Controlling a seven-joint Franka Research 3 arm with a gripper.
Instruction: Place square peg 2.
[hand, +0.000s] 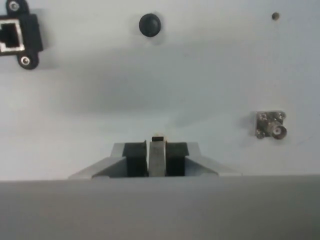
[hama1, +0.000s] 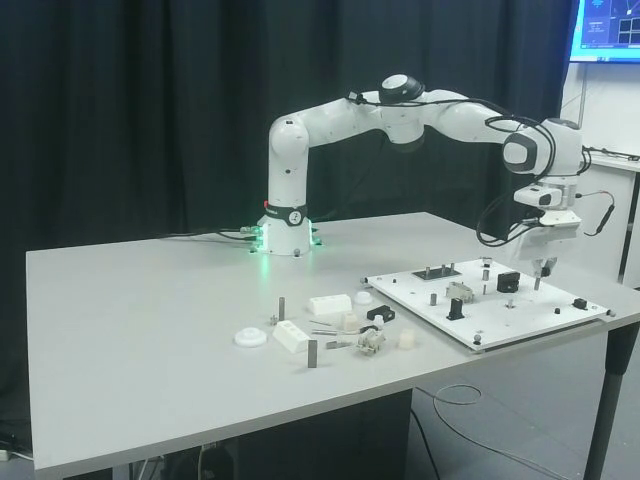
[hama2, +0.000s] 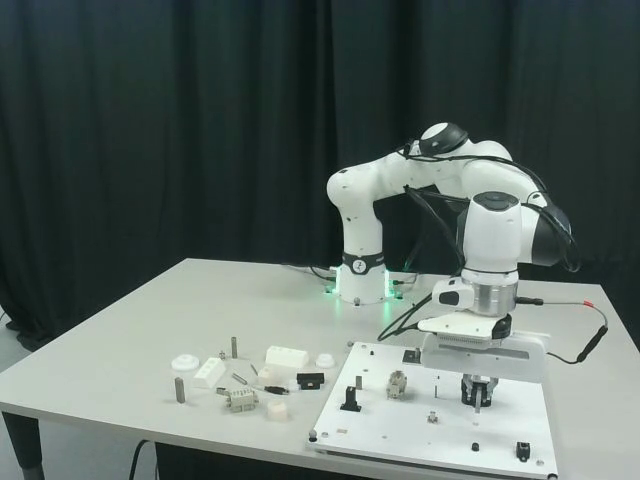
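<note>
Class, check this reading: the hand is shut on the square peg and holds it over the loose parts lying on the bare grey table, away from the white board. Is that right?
Not quite. The hand is shut on the square peg, but it holds it over the white board, not over the loose parts on the grey table. The second room view shows this.
</note>
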